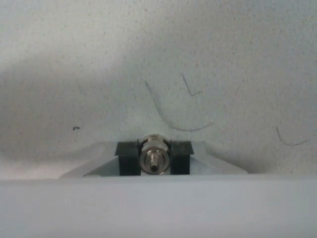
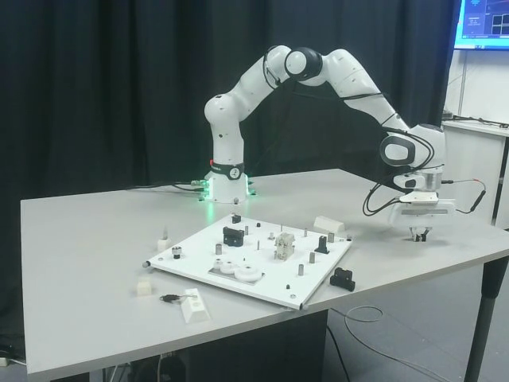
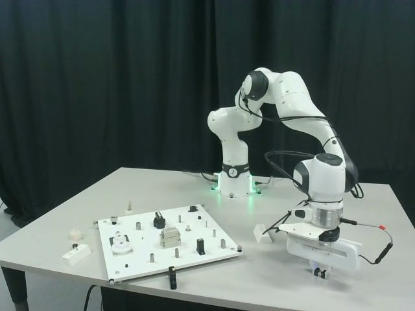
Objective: Pick BNC.
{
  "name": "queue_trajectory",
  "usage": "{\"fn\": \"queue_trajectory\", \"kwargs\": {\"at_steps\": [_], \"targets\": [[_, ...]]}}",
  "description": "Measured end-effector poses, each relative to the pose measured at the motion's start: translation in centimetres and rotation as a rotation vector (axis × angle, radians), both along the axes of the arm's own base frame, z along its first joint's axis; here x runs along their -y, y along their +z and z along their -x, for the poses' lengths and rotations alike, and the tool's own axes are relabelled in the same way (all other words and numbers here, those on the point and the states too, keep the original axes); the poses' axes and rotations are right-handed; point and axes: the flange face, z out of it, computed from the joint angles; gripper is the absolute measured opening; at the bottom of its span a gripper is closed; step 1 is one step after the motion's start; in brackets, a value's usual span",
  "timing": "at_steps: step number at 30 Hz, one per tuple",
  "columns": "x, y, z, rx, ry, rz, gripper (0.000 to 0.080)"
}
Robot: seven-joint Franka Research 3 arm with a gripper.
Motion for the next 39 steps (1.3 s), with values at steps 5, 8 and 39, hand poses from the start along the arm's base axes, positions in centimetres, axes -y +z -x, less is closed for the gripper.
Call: {"fn": "queue_trajectory", "kwargs": {"at_steps": [5, 8, 39], "targets": [[0.0, 0.0, 0.0, 0.0, 0.0, 0.0, 0.0126], [0.0, 0.0, 0.0, 0.0, 0.0, 0.0, 0.0126], [-0.2, 1.6, -0.7, 0.012, -0.047, -0.009, 0.0126]]}}
